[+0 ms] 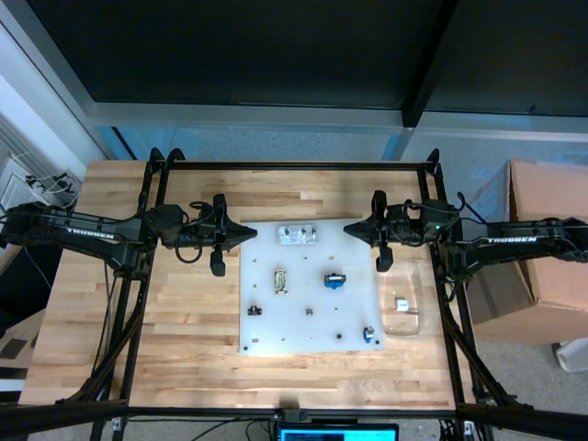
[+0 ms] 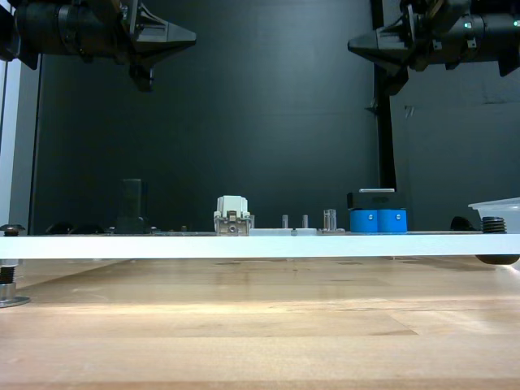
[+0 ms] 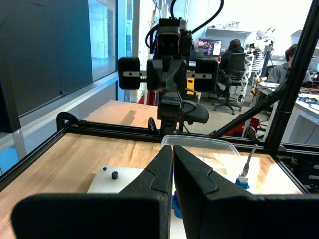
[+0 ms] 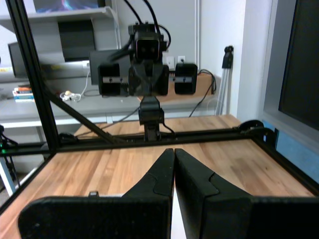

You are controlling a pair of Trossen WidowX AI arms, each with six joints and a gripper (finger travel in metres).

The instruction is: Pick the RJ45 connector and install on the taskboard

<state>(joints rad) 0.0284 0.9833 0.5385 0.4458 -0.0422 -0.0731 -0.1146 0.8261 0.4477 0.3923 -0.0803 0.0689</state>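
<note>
grey-booted connector [image 3: 242, 174] standing in blue jack [image 3: 240, 185], near right corner of white board [image 1: 276, 331], left gripper [image 1: 251, 233] and right gripper [image 1: 349, 230] high over far edge, tips facing, well apart, both jaws pressed together

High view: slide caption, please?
Connector in the jack; left gripper and right gripper shut, high above the board.

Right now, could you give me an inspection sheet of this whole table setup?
Surface: wooden table carrying a white board.
Job's things: RJ45 connector stands in the blue jack, held by neither pincer; how deep, cannot tell.
Clutter: clear tray holding a white block.
Pincers: left pincer shut, empty, high over the board's far left; right pincer shut, empty, high over its far right.
Cables: grey cable rising from the connector.
Surroundings: cardboard box right of the table.
</note>
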